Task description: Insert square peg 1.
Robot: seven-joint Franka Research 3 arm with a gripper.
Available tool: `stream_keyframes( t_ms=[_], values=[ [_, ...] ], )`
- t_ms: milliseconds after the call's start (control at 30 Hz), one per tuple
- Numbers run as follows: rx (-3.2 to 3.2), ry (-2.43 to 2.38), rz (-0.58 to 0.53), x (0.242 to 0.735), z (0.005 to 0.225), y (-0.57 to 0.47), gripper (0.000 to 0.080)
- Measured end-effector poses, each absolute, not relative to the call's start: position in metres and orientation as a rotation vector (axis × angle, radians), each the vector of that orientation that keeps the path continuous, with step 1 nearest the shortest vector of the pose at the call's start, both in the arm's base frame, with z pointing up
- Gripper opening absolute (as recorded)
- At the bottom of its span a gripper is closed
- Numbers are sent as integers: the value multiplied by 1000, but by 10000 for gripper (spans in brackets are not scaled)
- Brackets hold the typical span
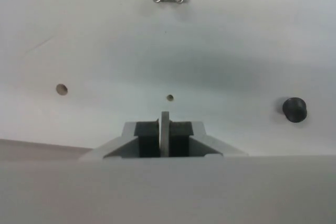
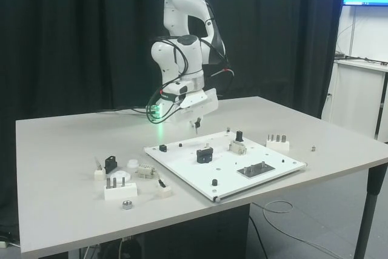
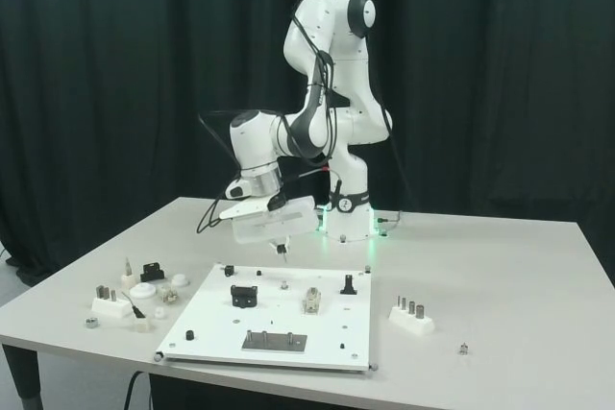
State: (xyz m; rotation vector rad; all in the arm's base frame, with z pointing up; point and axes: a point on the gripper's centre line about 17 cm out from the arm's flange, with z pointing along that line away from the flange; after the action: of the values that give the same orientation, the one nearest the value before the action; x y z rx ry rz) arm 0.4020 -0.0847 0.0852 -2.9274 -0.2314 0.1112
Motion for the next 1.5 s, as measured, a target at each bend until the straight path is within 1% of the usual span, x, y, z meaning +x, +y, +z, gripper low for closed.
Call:
stream_keyframes(
  t_ms=[500, 700, 933, 1500],
  values=[
    [-2938, -197, 111, 400, 74, -86, 35],
    [-2932, -187, 79, 408, 75, -78, 35],
    [-2930, -176, 9, 426, 82, -70, 35],
    [-3009, -247, -227, 482, 100, -67, 35]
  ],
)
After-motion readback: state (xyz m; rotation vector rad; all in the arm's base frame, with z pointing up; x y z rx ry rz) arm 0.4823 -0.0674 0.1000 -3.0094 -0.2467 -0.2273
